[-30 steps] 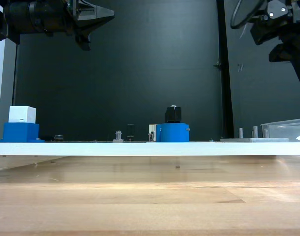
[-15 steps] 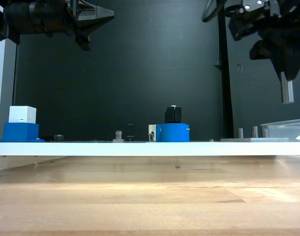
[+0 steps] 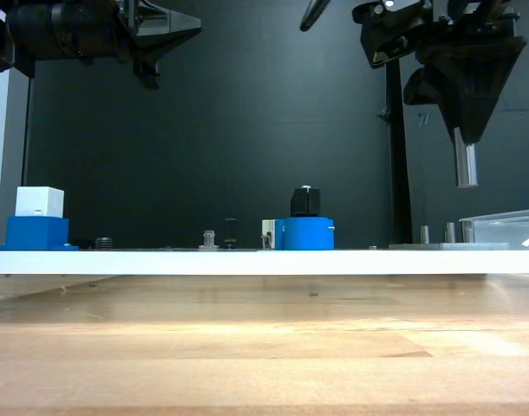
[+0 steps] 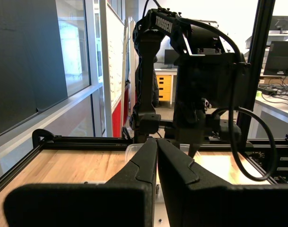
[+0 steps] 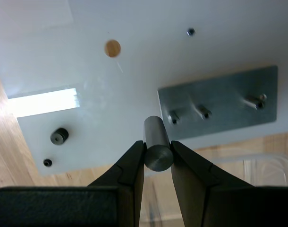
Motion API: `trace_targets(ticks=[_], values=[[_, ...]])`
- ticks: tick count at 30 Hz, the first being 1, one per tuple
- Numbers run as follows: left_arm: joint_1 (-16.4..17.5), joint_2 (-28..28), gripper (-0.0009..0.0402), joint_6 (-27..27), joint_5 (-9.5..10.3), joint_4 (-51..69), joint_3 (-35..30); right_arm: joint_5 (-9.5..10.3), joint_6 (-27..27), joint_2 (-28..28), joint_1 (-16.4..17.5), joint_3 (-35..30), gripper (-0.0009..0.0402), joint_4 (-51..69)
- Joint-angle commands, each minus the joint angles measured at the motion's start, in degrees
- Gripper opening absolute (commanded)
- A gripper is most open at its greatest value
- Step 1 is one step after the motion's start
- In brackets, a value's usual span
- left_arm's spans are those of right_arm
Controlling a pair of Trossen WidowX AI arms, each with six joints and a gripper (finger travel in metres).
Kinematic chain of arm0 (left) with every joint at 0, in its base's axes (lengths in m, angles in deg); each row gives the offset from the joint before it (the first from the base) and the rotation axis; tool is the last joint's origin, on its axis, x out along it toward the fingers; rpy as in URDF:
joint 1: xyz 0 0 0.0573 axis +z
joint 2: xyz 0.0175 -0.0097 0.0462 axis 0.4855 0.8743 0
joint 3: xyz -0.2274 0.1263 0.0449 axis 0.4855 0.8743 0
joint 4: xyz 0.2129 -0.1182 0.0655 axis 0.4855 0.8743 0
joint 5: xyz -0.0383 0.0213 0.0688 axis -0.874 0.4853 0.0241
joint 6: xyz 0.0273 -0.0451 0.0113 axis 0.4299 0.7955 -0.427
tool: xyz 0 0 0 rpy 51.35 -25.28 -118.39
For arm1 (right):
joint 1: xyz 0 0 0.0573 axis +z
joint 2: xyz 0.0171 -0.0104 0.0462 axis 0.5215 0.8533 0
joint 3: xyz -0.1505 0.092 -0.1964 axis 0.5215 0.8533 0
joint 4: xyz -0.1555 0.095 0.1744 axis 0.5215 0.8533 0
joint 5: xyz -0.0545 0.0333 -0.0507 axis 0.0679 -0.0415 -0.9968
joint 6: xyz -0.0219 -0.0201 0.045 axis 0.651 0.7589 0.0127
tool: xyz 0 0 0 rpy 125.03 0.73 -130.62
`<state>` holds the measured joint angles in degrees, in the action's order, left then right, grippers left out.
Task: Pick the 16mm cylinder and place it in the taskboard
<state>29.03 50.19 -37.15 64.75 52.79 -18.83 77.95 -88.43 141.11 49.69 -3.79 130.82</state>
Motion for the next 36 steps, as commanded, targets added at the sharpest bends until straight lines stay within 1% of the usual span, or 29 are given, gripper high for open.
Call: trace_targets(ticks=[1, 7, 15, 16, 17, 35, 36], values=[[0.00, 0.02, 0.0000, -0.02, -0.02, 0.00, -0.02, 0.15, -0.07, 1.42, 0.09, -0.87, 0.0000, -1.05], [0.02, 0.02, 0.0000, 0.00, -0.02, 0.00, -0.02, 0.90, 0.57, 4.13, 0.15, -2.97, 0.0000, -1.66], [0.00, 0.02, 0.0000, 0.00, -0.02, 0.00, -0.02, 1.64, 0.72, 6.16, 0.15, -3.10, 0.0000, -4.83], [0.02, 0.02, 0.0000, 0.00, -0.02, 0.00, -0.02, 1.90, 0.72, 6.60, 0.13, -3.10, 0.0000, -5.22], [0.02, 0.02, 0.0000, -0.02, -0.02, 0.00, -0.02, 2.58, 0.74, 6.93, 0.11, -3.19, 0.0000, -5.51], [0.00, 0.02, 0.0000, -0.02, -0.02, 0.00, -0.02, 2.71, 0.90, 10.43, -0.13, -4.87, 0.0000, -8.35], [0.02, 0.02, 0.0000, 0.00, -0.02, 0.00, -0.02, 2.95, 0.81, 10.56, -0.17, -4.87, 0.0000, -8.41]])
